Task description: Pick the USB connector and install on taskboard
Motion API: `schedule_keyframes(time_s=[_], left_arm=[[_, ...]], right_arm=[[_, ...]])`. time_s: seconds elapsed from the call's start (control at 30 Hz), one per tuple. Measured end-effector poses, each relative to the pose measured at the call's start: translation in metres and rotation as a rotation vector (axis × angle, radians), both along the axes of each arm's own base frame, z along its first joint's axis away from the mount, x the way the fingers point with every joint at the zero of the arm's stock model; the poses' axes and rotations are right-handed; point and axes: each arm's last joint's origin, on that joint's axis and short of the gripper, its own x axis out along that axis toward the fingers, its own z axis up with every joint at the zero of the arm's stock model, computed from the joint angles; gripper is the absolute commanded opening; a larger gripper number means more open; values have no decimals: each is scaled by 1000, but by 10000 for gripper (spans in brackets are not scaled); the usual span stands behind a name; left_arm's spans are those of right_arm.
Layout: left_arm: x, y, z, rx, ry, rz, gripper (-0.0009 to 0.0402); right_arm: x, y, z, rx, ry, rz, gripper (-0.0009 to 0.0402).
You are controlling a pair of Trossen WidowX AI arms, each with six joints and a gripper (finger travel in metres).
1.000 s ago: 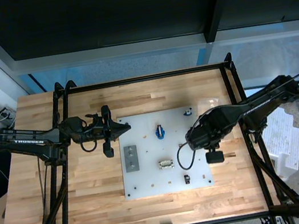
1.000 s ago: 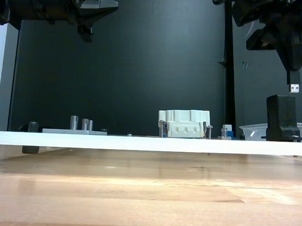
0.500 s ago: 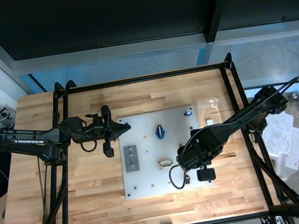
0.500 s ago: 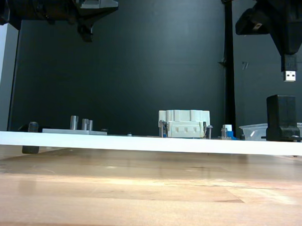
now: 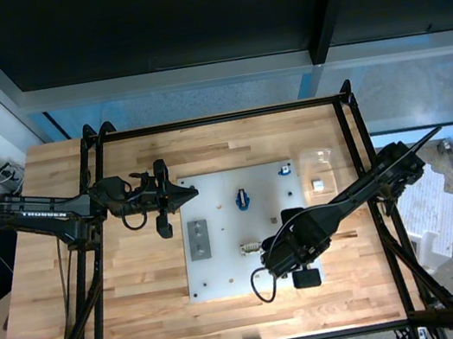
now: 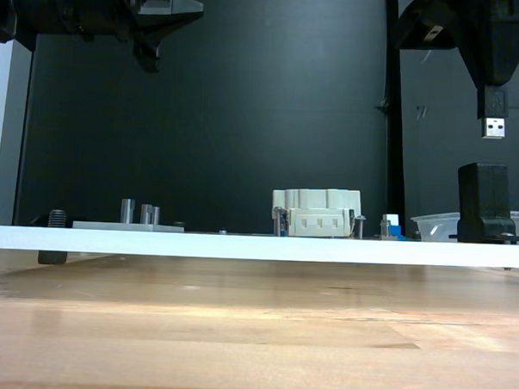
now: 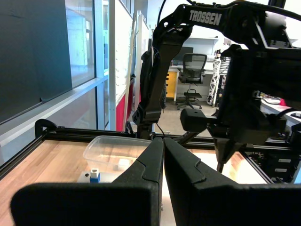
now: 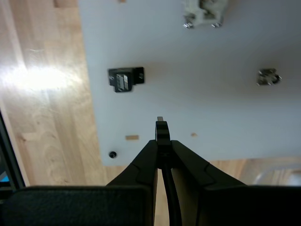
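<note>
Pinched between the tapered black fingers of the right gripper (image 8: pixel 162 141): the USB connector (image 6: pixel 494 119), a stubby black plug with its silvery metal tip pointing down. Hangs clear above the boxy black port (image 6: pixel 483 204) by the near edge of the flat matte-white taskboard (image 5: pixel 228 279). Over the taskboard's left edge, aloft: the left gripper (image 7: pixel 162 155), wedge-shaped fingers pressed together.

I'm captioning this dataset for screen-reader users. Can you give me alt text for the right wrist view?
The right gripper, shut on the USB connector, hangs above the white taskboard, with the small black port ahead and off to one side of the plug. The left gripper is outside this view, shut and raised over the board's far-left corner.
</note>
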Motion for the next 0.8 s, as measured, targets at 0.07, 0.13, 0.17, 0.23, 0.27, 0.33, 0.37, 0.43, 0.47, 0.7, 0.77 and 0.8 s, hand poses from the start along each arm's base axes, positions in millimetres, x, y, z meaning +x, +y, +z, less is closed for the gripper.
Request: schedule_keyframes(time_s=[0.07,0.13,0.17,0.23,0.27,0.33,0.37,0.43,0.47,0.7,0.77,0.8], left_arm=[[0,0,0,0,-1,0,0],[0,0,0,0,0,0,0],[0,0,0,0,0,0,0],[0,0,0,0,0,0,0],[0,0,0,0,0,0,0],[0,0,0,0,0,0,0],[0,0,0,0,0,0,0],[0,0,0,0,0,0,0],[0,0,0,0,0,0,0],[0,0,0,0,0,0,0],[0,0,0,0,0,0,0],[0,0,0,0,0,0,0]], right_arm=[[2,3,0,3,4,5,0],[5,7,-2,1,7,10,0],[7,8,-2,1,6,15,0],[10,10,-3,1,5,18,0],[12,11,-3,2,4,19,0],[15,13,-4,3,1,21,0],[16,15,-5,3,2,23,0],[19,18,-7,2,3,26,0],[21,19,-8,2,3,28,0],[27,26,-11,-2,9,44,0],[27,27,-11,-2,10,46,0],[27,27,-11,-2,10,47,0]])
